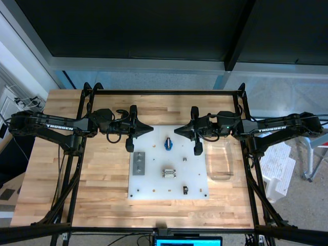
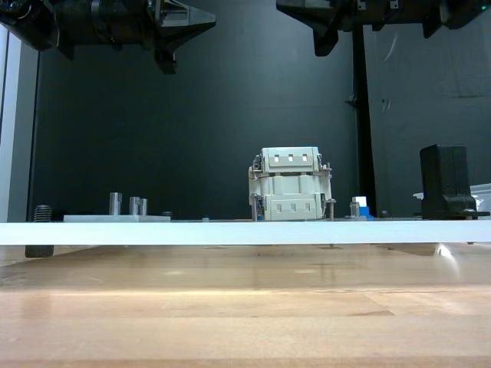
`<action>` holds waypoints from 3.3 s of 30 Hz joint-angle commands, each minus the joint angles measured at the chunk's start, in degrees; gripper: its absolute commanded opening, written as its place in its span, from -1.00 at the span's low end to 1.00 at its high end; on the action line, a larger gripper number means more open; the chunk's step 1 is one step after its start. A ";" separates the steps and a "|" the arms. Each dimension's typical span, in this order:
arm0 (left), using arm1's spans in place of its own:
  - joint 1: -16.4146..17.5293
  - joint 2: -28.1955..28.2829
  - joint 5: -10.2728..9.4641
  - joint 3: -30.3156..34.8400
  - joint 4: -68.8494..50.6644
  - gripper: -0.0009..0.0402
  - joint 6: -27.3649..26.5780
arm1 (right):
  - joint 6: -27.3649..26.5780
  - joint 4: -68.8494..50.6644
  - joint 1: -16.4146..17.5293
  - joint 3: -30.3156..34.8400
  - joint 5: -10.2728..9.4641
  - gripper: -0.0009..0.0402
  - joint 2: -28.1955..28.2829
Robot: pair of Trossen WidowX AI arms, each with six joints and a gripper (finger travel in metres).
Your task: Pick the HAN10E connector and install on the hub
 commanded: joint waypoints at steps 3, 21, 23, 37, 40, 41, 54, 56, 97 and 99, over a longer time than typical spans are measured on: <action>0.00 0.00 0.00 0.02 0.02 -0.96 0.02 | 1.01 1.31 -0.15 -2.38 1.53 -0.95 -1.86; 0.00 0.00 0.00 0.02 0.00 -0.96 0.02 | 4.37 3.34 -2.75 -6.73 -1.51 -0.96 -4.39; 0.00 0.00 0.00 0.02 0.00 -0.96 0.02 | 5.01 3.41 -2.75 -6.67 -1.46 -0.96 -4.39; 0.02 0.00 0.00 0.02 0.00 -0.96 0.02 | 4.92 2.34 -2.73 -6.69 -1.49 -0.96 -4.39; 0.00 0.00 0.00 0.02 0.02 -0.96 0.02 | 4.92 2.21 -2.73 -6.69 -1.49 -0.96 -4.39; 0.02 0.00 0.00 0.02 0.02 -0.96 0.02 | 4.92 2.23 -2.73 -6.69 -1.49 -0.96 -4.39; 0.02 0.00 0.00 0.02 0.02 -0.96 0.02 | 4.92 2.23 -2.71 -6.69 -1.49 -0.96 -4.39; 0.00 0.00 0.00 0.02 0.02 -0.96 0.02 | 4.92 2.21 -2.71 -6.69 -1.49 -0.96 -4.39; 0.00 0.00 0.00 0.02 0.02 -0.96 0.02 | 4.92 2.21 -2.71 -6.69 -1.49 -0.96 -4.39; 0.02 0.00 0.00 0.02 0.02 -0.96 0.02 | 4.92 2.21 -2.73 -6.69 -1.49 -0.96 -4.39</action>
